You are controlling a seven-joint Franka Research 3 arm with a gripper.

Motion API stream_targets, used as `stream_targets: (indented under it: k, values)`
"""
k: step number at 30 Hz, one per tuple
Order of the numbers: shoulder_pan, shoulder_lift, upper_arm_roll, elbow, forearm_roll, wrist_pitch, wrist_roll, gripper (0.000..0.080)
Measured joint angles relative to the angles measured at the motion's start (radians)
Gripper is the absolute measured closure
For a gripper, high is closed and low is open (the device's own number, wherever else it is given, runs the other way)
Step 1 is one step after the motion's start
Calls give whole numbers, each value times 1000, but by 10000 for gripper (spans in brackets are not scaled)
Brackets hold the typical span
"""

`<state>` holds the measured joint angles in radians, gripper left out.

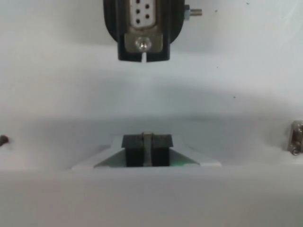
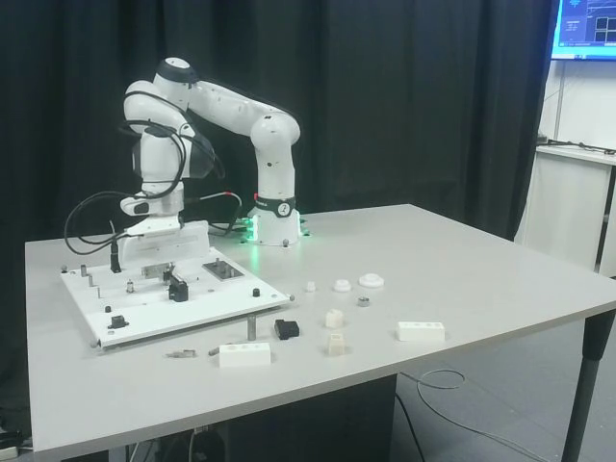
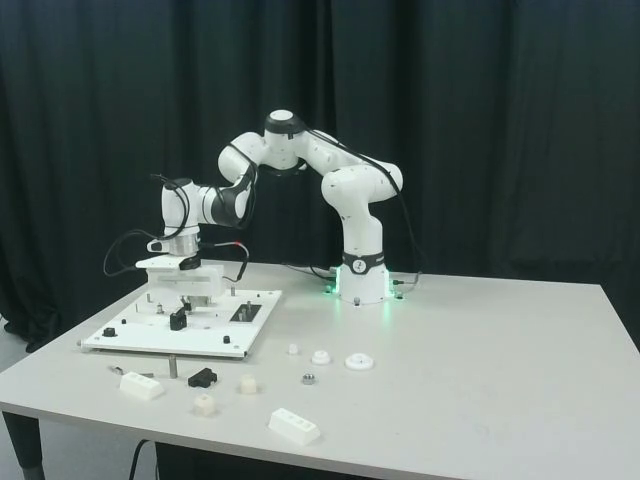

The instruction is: Remove square peg 1.

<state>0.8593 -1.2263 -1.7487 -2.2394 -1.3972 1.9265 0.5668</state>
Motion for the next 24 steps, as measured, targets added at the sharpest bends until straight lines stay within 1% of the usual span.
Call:
stream_targets:
  k: [14,20,24]
  values:
    - [-6,0,51,-2,11,-57,0,774]
    - [-16,0,95,-4,20,-89,0,774]
    - [-21,0,124,-5,35,-113,3,774]
